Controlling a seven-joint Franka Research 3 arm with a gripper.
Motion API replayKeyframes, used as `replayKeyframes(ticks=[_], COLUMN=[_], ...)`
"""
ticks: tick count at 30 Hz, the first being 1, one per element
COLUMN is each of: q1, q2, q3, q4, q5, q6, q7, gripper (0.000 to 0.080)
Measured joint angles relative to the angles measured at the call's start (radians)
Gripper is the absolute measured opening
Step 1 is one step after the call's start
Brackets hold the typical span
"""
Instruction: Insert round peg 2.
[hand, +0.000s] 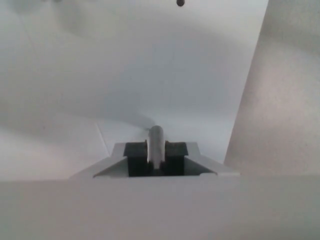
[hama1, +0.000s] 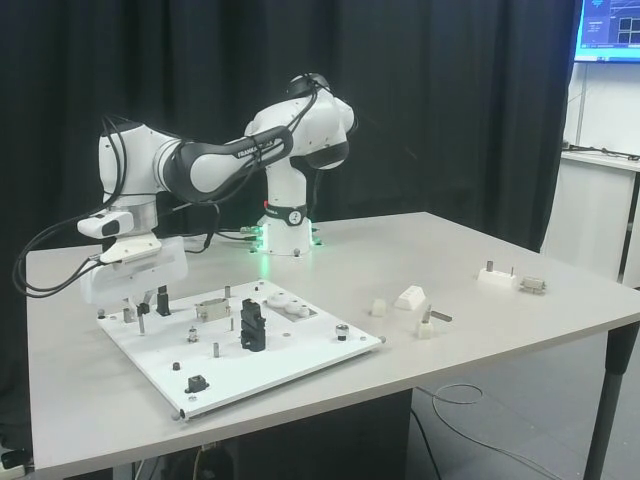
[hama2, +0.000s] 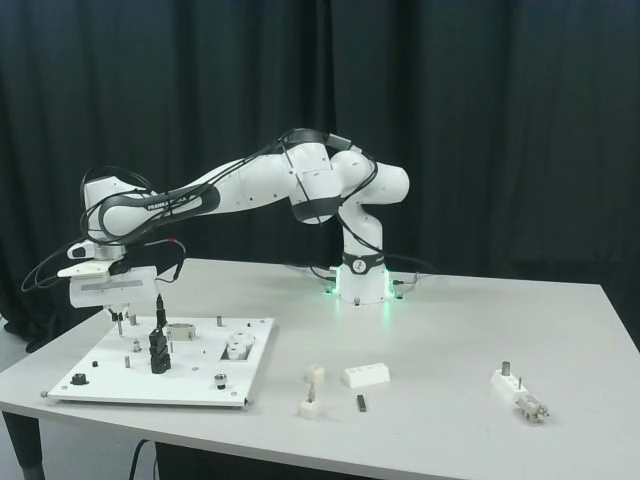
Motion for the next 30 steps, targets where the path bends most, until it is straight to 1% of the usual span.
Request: replayKeyframes(ticks=[30], q1=[-0.013], q2=[-0.001], q3=[0.014], q4=[0.0], q5=[-0.007], q6=[0.001], q7=[-0.008], gripper=[0.0068])
